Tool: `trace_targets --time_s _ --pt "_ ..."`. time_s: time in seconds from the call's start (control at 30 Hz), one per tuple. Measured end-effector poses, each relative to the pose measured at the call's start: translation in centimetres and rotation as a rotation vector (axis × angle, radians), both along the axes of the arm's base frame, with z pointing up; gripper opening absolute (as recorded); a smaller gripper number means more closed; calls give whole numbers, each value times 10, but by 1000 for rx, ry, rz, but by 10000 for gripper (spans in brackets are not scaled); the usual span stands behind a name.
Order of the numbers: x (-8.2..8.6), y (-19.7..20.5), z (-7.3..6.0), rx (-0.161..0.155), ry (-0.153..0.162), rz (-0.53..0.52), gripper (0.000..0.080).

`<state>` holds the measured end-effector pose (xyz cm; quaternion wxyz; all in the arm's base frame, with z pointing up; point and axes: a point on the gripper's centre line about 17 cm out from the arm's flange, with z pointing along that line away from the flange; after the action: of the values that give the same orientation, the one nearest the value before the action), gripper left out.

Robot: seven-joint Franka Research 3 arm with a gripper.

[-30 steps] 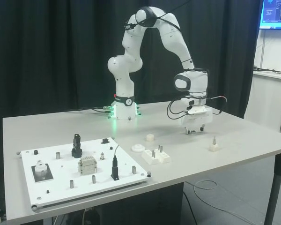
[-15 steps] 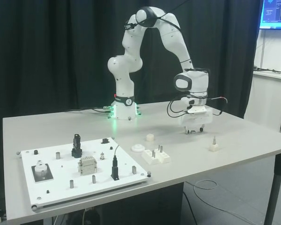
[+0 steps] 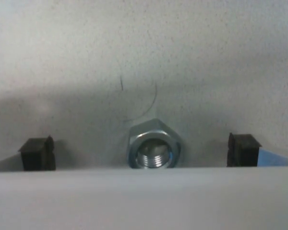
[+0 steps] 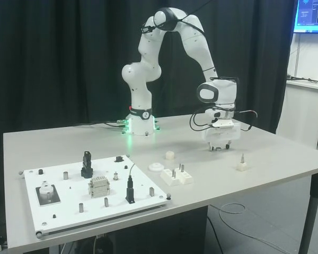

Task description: Pick bolt 4.

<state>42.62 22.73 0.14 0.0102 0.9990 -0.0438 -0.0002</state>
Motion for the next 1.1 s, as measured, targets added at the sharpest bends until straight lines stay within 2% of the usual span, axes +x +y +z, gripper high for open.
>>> trace_targets --time_s 0.73,1.1 --pt "3 -5 -3 -6 2 0 800" --pt "0 -1 -3 -6 4 -78 800"
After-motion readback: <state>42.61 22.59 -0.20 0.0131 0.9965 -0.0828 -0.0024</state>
